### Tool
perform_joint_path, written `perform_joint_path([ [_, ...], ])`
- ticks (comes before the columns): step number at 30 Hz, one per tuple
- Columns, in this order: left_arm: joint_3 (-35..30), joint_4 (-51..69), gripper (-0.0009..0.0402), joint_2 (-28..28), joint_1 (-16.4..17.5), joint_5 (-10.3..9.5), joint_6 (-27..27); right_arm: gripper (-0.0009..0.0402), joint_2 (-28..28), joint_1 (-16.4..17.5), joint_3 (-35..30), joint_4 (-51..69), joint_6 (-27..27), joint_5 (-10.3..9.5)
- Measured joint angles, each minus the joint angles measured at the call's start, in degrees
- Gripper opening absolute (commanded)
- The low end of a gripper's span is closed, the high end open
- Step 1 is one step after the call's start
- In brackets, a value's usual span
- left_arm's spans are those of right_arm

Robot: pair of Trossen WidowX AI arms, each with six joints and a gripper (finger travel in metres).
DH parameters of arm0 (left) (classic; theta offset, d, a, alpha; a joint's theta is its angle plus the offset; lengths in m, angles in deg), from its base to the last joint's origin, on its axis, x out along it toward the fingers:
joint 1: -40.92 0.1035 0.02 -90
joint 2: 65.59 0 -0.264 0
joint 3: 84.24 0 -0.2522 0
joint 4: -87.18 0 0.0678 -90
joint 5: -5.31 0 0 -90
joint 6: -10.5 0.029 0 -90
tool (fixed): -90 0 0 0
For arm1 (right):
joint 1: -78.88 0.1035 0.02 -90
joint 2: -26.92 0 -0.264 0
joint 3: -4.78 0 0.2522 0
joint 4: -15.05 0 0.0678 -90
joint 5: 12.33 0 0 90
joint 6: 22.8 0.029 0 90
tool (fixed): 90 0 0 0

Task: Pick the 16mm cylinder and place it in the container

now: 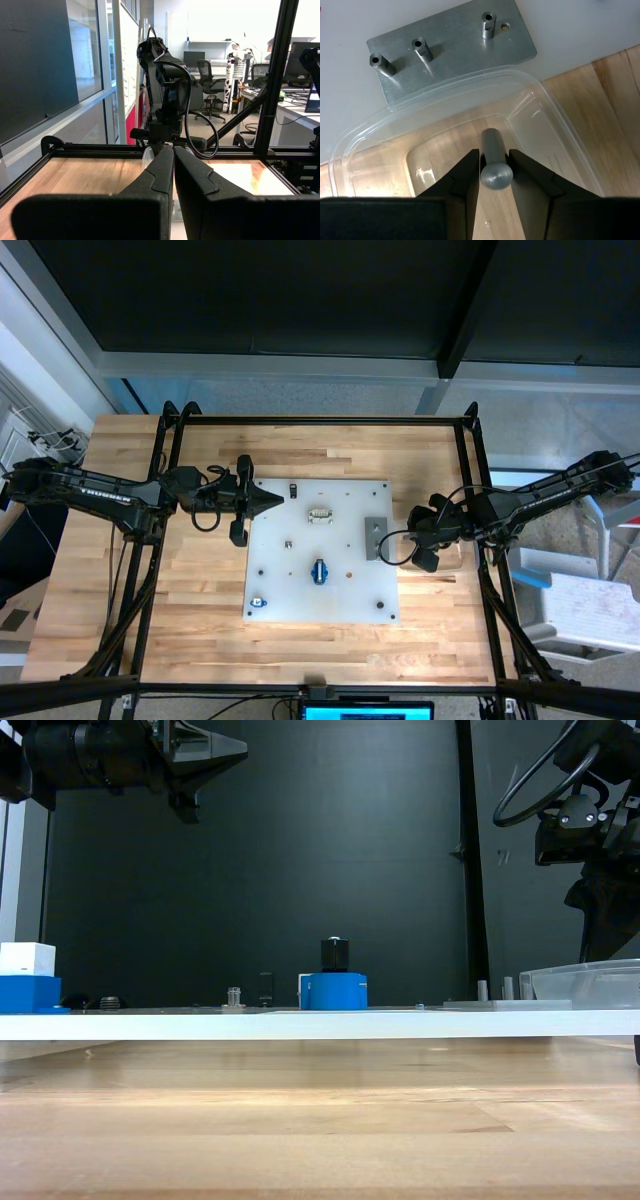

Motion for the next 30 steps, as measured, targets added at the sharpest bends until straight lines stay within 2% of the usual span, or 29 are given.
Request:
perform_joint_path([
  [7,0.0,0.0,0.0,0.0,0.0,-0.02,0.0,0.0124,0.0,0.0,0.0,0.0,0.7,0.02],
  [30,0.0,0.0,0.0,0.0,0.0,-0.02,0.0,0.0123,0.0,0.0,-0.8,0.0,0.8,-0.52],
])
